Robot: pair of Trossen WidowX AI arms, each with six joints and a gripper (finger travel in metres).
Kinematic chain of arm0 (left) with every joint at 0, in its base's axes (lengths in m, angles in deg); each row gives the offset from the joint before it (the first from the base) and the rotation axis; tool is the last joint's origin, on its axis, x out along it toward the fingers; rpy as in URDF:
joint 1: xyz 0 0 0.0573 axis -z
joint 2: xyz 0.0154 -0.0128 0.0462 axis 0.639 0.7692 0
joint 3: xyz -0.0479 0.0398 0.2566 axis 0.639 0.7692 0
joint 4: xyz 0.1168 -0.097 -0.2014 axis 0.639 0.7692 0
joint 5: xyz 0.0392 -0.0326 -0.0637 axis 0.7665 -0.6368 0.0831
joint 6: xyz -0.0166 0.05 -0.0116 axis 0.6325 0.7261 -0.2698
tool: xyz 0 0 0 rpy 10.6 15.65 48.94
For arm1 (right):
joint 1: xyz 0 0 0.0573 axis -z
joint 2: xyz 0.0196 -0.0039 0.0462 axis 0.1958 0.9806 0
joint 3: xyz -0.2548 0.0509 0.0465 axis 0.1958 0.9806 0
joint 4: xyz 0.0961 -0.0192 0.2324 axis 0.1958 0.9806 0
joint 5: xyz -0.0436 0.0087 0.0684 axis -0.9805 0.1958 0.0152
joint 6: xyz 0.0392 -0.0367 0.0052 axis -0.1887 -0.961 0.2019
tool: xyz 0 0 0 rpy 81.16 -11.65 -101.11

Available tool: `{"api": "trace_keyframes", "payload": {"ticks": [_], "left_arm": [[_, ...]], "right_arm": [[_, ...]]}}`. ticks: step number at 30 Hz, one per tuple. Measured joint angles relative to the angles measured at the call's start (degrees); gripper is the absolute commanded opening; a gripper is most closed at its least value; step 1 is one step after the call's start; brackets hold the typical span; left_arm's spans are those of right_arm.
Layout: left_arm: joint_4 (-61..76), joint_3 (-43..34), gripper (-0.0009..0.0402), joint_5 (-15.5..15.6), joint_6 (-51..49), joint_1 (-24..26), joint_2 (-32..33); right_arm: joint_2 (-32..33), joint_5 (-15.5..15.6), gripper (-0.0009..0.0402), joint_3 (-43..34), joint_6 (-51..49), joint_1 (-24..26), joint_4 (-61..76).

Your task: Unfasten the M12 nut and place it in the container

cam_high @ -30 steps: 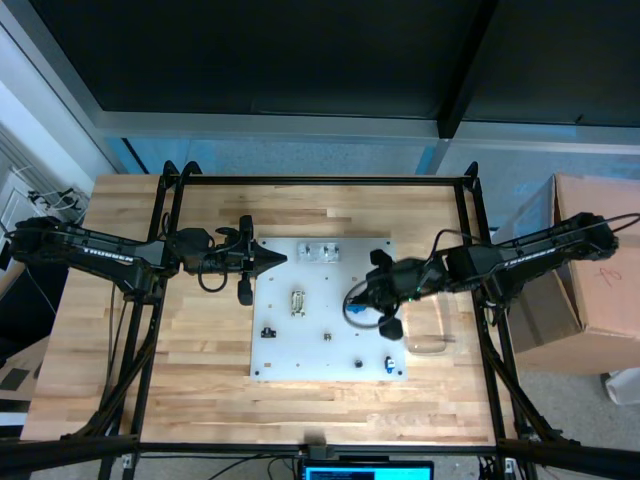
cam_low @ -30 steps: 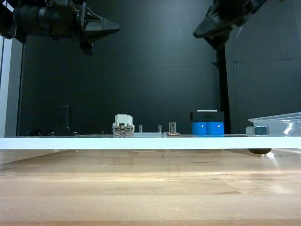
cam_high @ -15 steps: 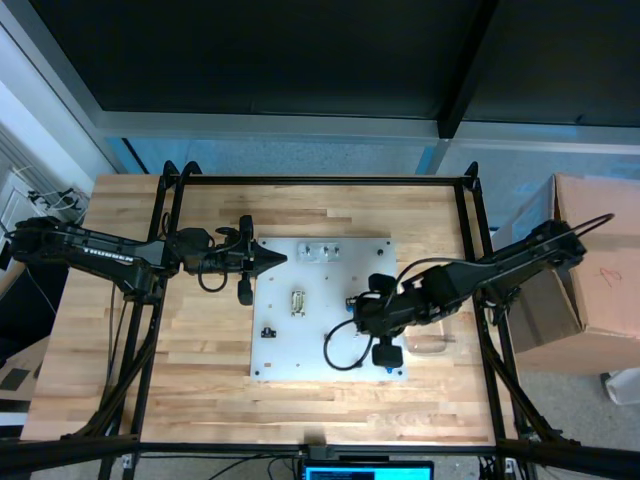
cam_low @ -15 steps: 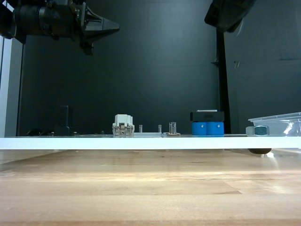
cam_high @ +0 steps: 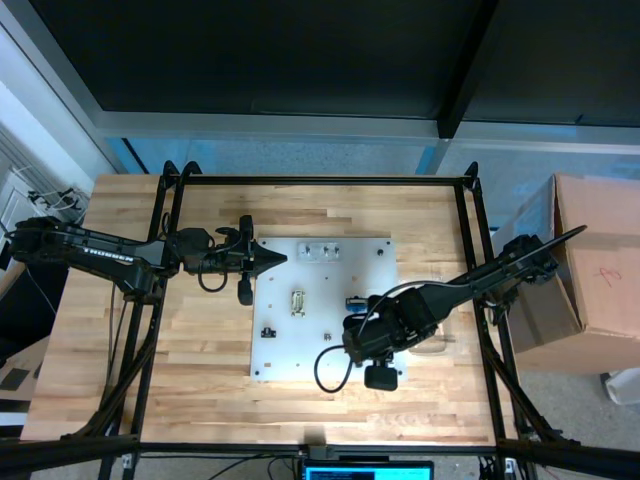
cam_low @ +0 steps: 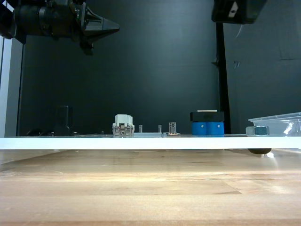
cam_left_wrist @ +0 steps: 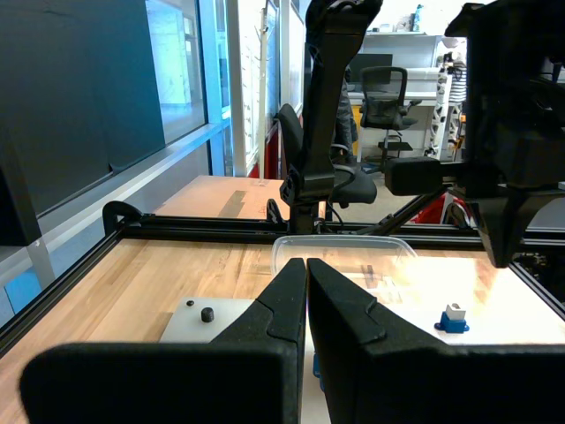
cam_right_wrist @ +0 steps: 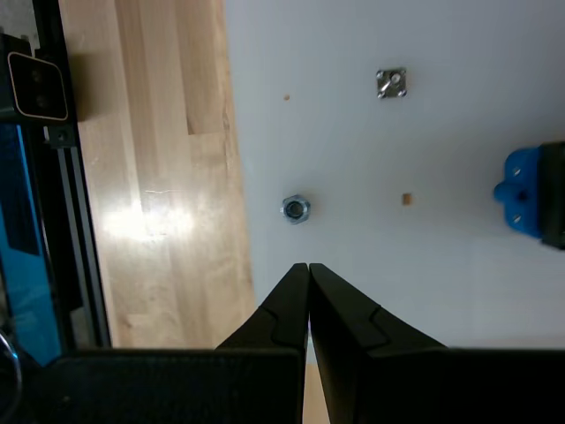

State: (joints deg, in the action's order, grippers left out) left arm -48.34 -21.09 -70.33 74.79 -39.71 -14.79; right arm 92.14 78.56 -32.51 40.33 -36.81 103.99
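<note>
Right, the wooden table is carrying the white board, with the clear container sitting just off its right edge. The left gripper is hovering high over the board's far left part, fingers pressed together. The right gripper is pointing straight down above the near right part, fingers likewise pinched together, and the nut is sitting low on its stud.

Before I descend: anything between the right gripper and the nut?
Nothing visible does. The right gripper hangs above the nut on its stud, only air between. The left gripper hovers over the board's far left edge.
</note>
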Motion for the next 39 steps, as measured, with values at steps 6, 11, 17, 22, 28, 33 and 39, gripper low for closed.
{"api": "trace_keyframes", "payload": {"ticks": [6, 11, 17, 22, 28, 33, 39], "left_arm": [[0.0, 0.0, 0.0, 0.0, 0.0, 0.0, 0.0], [0.0, 0.0, 0.0, 0.0, 0.0, 0.0, 0.0], [0.0, 0.0, 0.0, 0.0, 0.0, 0.0, 0.0], [0.0, 0.0, 0.0, 0.0, 0.0, 0.0, 0.0], [0.0, 0.0, 0.0, 0.0, 0.0, 0.0, 0.0], [0.0, 0.0, 0.0, 0.0, 0.0, 0.0, 0.0], [0.0, 0.0, 0.0, 0.0, 0.0, 0.0, 0.0]], "right_arm": [[2.4, 0.0, 0.0001, 0.0, 2.4, -1.2, 0.7], [4.1, -0.7, 0.0027, 0.0, 4.2, -1.7, 0.7], [6.2, -2.1, 0.0111, 0.0, 9.1, -1.9, -0.3], [8.8, -2.2, 0.018, 0.0, 9.3, -2.0, -1.0], [11.0, -2.1, 0.0228, 0.1, 9.3, -2.3, -2.9], [11.6, -2.2, 0.0236, 1.3, 8.8, -2.4, -3.9], [11.6, -2.2, 0.0236, 4.3, 7.6, -2.9, -6.7]]}}
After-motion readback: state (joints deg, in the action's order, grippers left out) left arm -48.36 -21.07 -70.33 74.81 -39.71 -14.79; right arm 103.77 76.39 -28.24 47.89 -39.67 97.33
